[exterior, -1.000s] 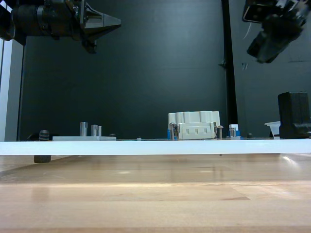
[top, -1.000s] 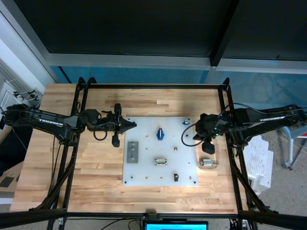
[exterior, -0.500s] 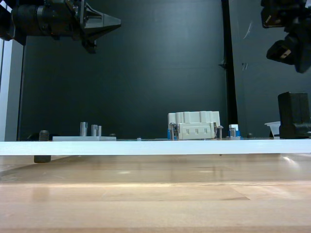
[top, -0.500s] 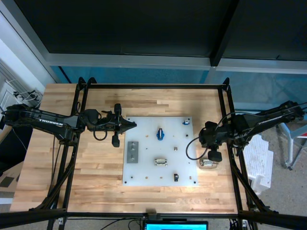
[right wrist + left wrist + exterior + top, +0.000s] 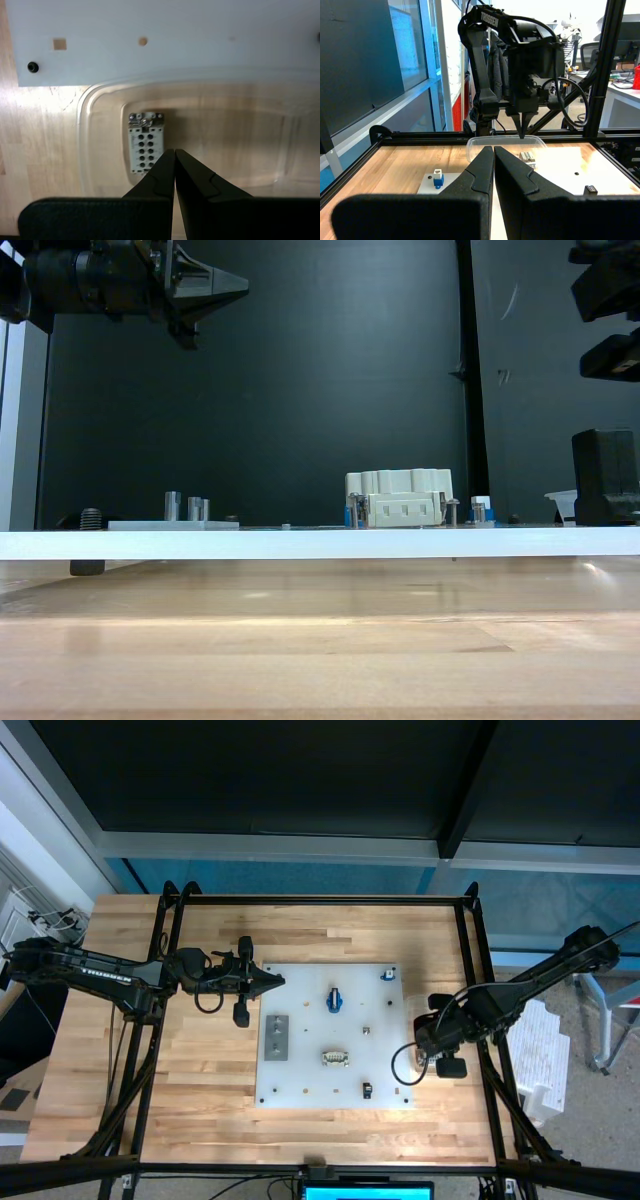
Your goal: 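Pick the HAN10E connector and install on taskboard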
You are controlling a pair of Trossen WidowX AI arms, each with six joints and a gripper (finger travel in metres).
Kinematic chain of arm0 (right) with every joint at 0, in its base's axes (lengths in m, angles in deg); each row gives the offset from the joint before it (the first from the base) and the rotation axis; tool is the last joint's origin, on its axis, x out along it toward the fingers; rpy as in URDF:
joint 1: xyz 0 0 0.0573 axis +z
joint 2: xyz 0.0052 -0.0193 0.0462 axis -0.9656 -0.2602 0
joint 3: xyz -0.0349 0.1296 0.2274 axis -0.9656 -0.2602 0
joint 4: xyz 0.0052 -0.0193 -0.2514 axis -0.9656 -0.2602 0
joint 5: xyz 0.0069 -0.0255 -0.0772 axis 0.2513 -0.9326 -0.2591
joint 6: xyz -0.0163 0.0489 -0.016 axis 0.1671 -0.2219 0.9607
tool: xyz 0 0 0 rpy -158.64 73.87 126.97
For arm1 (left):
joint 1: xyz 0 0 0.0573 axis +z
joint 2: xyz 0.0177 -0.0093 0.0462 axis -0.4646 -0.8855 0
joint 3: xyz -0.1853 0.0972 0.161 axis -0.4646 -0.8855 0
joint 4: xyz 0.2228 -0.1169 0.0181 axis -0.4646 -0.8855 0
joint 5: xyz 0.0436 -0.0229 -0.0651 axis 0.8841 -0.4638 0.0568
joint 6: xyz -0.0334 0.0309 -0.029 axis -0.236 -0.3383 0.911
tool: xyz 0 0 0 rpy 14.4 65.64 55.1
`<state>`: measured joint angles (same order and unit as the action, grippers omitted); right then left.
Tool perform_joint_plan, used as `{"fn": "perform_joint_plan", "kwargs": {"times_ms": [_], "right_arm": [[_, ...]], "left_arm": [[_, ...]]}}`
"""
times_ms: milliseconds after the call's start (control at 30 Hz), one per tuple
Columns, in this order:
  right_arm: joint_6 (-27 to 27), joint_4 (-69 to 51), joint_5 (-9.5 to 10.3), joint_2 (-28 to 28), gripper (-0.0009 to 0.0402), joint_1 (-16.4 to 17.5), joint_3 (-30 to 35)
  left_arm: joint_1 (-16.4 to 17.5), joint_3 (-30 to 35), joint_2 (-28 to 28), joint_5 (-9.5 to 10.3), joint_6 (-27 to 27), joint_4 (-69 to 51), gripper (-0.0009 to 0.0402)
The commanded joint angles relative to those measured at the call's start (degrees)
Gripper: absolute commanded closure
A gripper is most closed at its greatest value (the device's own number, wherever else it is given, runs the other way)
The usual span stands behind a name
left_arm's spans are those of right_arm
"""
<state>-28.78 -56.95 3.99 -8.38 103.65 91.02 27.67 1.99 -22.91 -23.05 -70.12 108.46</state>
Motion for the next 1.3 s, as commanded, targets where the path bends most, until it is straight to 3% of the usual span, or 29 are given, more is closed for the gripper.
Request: {"fn": "perform_joint_plan", "kwargs": {"times_ms": [33,200,500,567,700,900,1300], "right_arm": [[-2.8,0.0,0.02,-0.4,0.0393,1.6,0.0],[-5.1,-0.3,0.02,-0.5,0.0358,3.4,-0.1],[-6.8,-0.2,-0.28,-2.4,0.0207,5.1,-0.2],[-6.9,-0.3,-1.57,-2.8,0.0178,5.3,-0.2],[-7.1,-0.2,-2.01,-3.7,0.0135,5.5,-0.4],[-7.8,1.2,-2.91,-3.9,0.0109,6.2,-1.5],[-8.0,4.0,-3.04,-4.5,0.0098,7.4,-4.3]], "left_arm": [[0.0,0.0,0.0,-0.02,0.0,0.0,0.0392],[0.0,0.0,0.0,0.0,0.0,0.0,0.0392],[0.0,0.0,0.0,-0.02,0.0,0.0,0.0392],[0.0,0.0,0.0,-0.02,0.0,0.0,0.0392],[0.0,0.0,0.0,0.0,0.0,0.0,0.0392],[0.0,0.0,0.0,0.0,0.0,0.0,0.0392],[0.0,0.0,0.0,0.0,0.0,0.0,0.0392]]}}
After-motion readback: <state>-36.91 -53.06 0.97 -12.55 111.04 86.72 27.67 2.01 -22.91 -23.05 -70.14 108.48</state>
